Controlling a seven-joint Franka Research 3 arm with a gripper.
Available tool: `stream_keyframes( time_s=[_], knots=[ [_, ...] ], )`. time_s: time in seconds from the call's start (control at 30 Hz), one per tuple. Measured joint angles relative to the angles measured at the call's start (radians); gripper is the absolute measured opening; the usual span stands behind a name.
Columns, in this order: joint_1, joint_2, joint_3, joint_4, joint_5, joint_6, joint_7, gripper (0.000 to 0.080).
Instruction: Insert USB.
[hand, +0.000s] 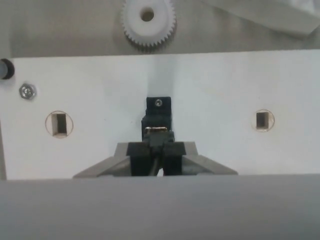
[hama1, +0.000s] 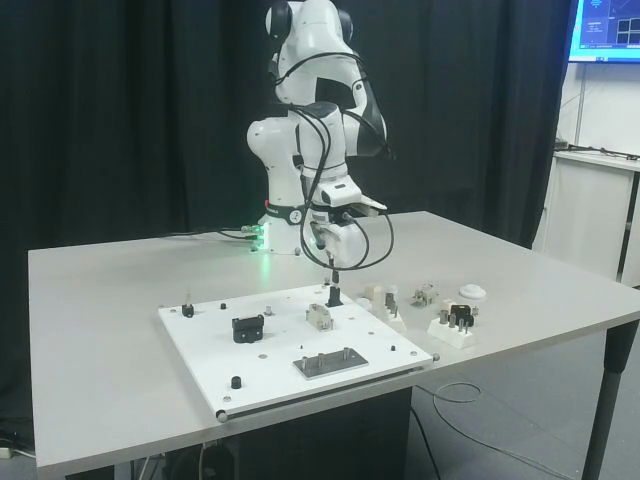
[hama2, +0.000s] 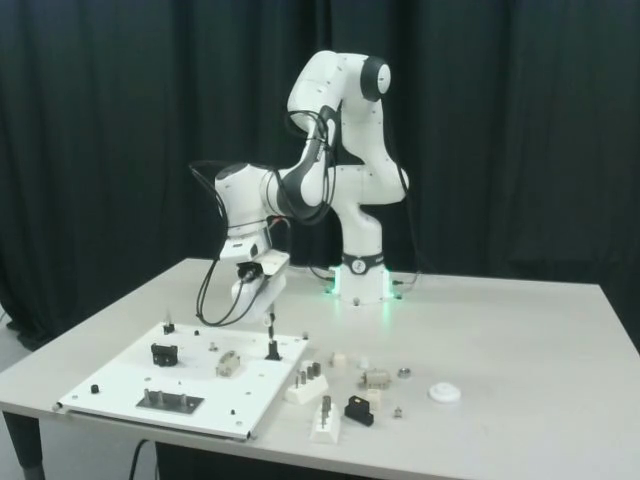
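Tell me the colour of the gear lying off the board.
White. The gear shows best in the wrist view, lying on the grey table just beyond the board's edge.

Legible text: none that we could read. The wall screen (hama1: 606, 30) in the first room view bore marks, perhaps writing, too small to make out.

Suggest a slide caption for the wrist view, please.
Gripper holding the USB plug at the black socket on the white board.

White board (hand: 100, 145), white gear (hand: 148, 22), black USB socket block (hand: 158, 111), grey table (hama1: 90, 300), black curtain (hama1: 120, 110).
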Motion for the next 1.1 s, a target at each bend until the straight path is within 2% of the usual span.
stream_keyframes(
  time_s=[0.73, 1.1],
  knots=[
    [0.003, -0.038, 0.000, -0.052, -0.004, 0.027, -0.001, 0.0047],
    [0.003, -0.042, 0.000, -0.059, -0.003, 0.059, 0.001, 0.0047]
  ],
)
